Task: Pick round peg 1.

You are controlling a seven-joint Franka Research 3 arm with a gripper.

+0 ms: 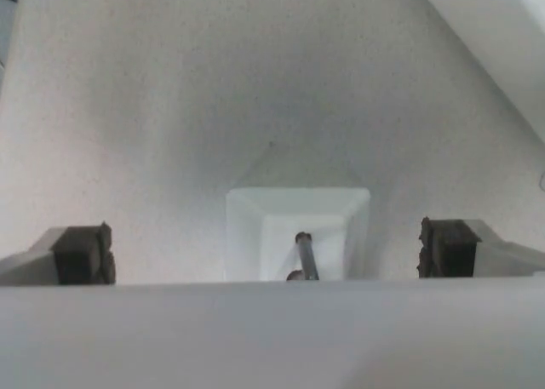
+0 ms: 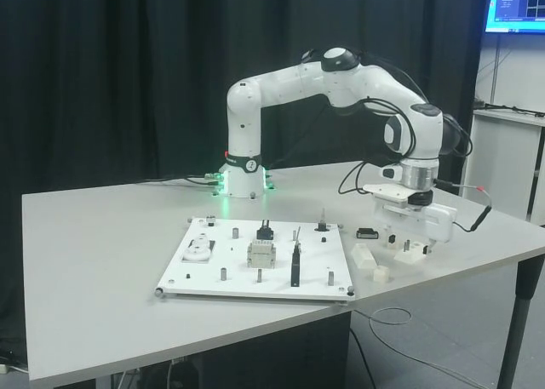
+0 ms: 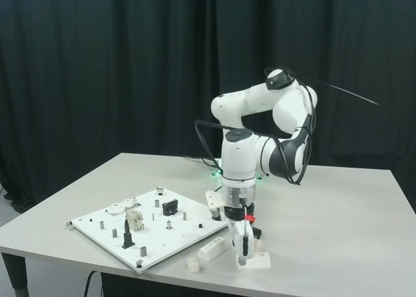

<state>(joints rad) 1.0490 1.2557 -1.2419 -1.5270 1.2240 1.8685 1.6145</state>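
Fingers apart on the gripper [image 1: 266, 253] over the peg [image 1: 304, 254] — thin, stiff, probably light (slippery?) — pinch its shaft.

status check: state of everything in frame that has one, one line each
gripper: open, fingers spread either side of the holder, nothing held
round peg 1: upright in its white holder, not grasped
white holder: on the grey table, under the gripper
white board: flat on the table, small parts standing on it
arm base light: lit green
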